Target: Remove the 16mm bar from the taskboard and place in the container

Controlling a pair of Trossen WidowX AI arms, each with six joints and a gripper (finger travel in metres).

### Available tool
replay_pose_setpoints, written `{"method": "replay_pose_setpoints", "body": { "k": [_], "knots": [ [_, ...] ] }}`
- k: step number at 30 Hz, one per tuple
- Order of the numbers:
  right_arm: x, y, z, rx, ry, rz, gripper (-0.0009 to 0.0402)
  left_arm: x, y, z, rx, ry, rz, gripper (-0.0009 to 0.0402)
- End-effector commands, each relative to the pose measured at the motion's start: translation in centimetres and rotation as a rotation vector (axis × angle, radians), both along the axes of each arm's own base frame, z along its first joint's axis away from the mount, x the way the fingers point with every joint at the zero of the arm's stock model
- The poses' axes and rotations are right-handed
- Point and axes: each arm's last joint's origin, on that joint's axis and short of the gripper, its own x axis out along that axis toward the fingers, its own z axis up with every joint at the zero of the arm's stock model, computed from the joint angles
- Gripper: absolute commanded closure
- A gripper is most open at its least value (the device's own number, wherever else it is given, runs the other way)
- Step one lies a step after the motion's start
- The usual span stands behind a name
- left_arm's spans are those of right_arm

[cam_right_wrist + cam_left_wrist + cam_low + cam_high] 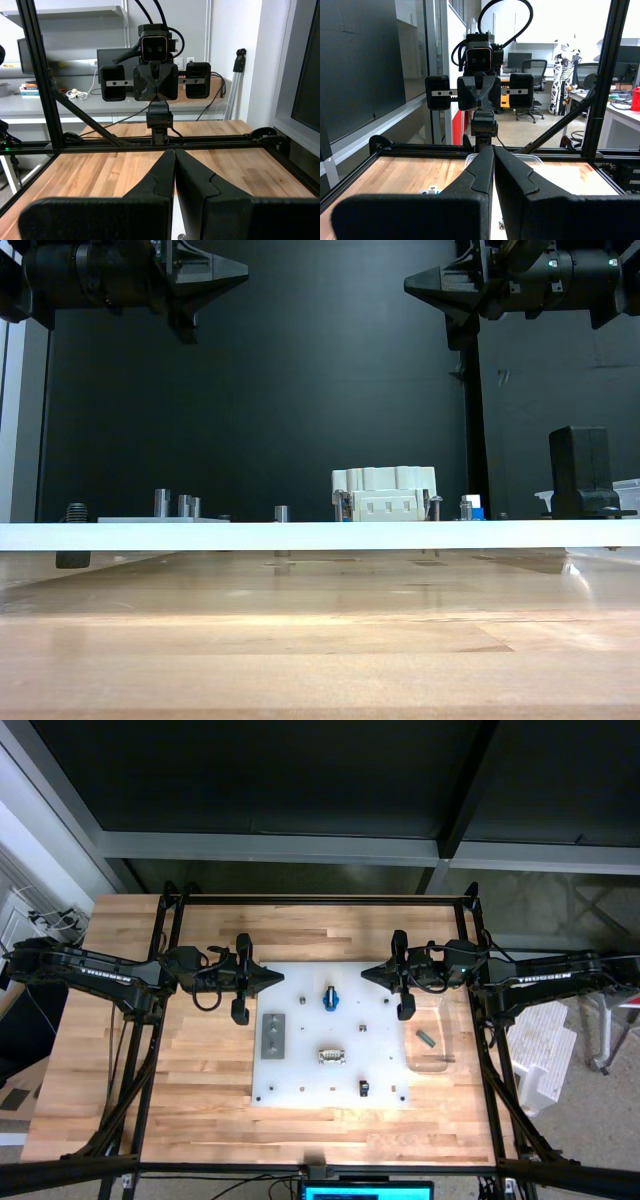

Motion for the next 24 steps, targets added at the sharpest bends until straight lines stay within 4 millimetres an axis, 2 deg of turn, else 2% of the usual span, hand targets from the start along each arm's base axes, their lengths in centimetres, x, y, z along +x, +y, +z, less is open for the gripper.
{"method": "replay_pose_setpoints", "body": {
  "k": [1,24],
  "knots": [
    [0.0,0.0,0.03,0.0,-0.001,0.0,0.0393,0.01,0.01,0.01,0.0,0.0,0.0,0.0393],
    [0.01,0.0,-0.11,0.001,0.013,0.0,0.0393,0.01,0.01,0.01,0.0,0.0,0.0,0.0393]
  ]
}}
